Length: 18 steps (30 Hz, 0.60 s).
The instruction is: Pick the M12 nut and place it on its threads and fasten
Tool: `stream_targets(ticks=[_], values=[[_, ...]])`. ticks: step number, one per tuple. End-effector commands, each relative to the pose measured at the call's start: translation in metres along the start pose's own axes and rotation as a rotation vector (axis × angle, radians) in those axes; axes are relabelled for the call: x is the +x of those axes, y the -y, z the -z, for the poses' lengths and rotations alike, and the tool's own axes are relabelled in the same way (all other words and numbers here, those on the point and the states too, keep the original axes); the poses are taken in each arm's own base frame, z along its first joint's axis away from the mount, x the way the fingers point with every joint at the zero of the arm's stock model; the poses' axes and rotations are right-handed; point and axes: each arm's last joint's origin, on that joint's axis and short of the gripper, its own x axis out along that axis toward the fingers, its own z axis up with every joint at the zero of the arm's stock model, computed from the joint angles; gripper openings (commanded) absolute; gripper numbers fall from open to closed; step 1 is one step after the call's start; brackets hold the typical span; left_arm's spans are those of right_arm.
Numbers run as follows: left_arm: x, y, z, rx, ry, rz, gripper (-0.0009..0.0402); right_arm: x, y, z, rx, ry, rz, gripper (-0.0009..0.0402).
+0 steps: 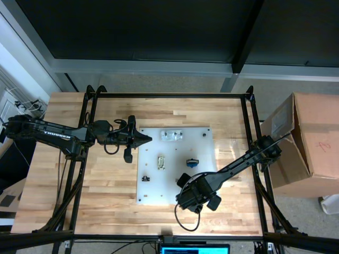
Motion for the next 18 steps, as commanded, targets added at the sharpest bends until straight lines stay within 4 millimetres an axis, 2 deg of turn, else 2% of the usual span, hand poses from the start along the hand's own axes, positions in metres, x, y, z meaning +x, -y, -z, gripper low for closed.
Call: stream_targets(ticks=[1, 10, 18], values=[[0.0, 0.0, 0.0, 0.0, 0.0, 0.0, 0.0, 0.005, -0.002, 0.0, -0.005, 0.0, 0.0, 0.0], [0.0, 0.0, 0.0, 0.0, 0.0, 0.0, 0.0, 0.018, 0.0, -0.008, -0.007, -0.019, -0.013, 0.0], [0.0, 0.0, 0.0, 0.0, 0.0, 0.0, 0.0, 0.02, 0.0, -0.009, -0.01, -0.013, -0.009, 0.0]])
